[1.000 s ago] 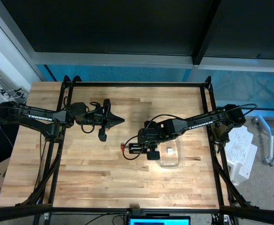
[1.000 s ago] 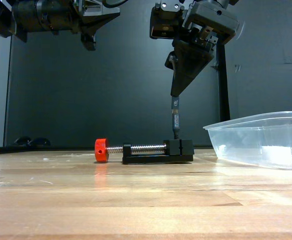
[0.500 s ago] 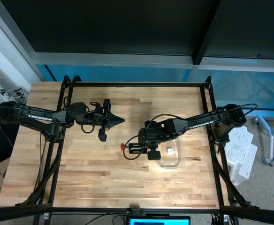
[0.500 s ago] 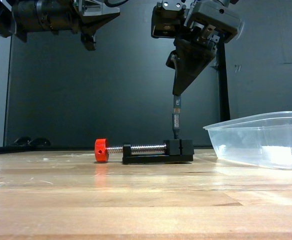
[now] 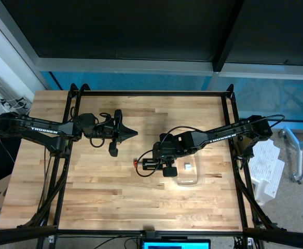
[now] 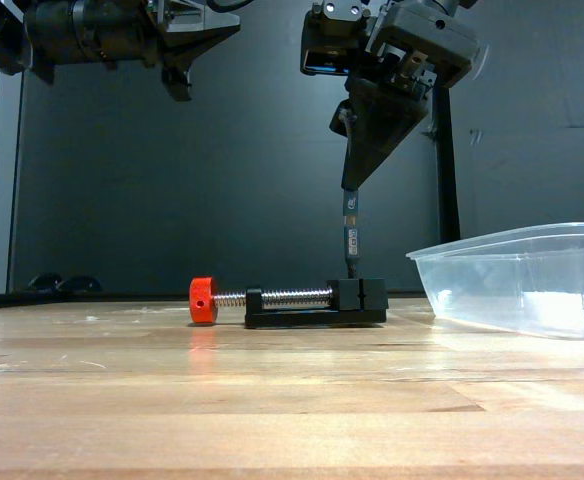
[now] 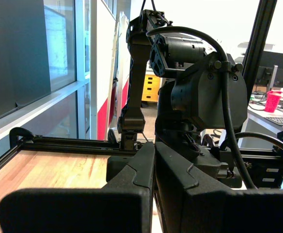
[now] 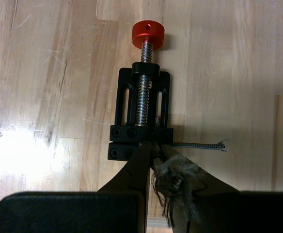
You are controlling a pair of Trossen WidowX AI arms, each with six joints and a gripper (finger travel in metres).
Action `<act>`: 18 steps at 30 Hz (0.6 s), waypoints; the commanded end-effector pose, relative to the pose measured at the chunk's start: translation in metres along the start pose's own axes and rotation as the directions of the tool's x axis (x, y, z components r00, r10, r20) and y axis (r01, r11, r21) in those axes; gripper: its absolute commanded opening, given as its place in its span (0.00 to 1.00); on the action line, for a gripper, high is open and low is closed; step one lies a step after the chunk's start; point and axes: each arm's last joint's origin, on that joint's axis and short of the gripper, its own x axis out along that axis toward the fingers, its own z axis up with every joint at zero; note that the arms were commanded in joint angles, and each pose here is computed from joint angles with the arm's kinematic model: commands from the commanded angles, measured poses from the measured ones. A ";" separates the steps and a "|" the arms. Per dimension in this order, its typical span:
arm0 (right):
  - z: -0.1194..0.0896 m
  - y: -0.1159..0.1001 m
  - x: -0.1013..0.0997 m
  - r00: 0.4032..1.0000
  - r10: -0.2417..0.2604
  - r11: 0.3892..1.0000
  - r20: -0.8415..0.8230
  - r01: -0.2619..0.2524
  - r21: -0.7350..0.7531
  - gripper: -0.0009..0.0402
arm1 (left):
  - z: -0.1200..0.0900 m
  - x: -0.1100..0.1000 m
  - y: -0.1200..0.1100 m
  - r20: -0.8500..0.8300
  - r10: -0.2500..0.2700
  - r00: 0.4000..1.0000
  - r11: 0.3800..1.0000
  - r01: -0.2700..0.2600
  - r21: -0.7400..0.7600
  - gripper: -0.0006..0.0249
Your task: Pick the usb-c connector and install on the hub
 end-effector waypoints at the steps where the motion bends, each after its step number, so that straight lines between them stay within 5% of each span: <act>1: -0.001 0.000 0.001 1.000 0.003 1.000 -0.005 -0.003 0.001 0.02 | 0.000 0.000 0.000 0.000 0.000 1.000 1.000 0.000 0.000 0.02; 18: -0.001 0.001 0.002 1.000 0.011 1.000 0.004 -0.011 0.000 0.02 | 0.000 0.000 0.000 0.000 0.000 1.000 1.000 0.000 0.000 0.02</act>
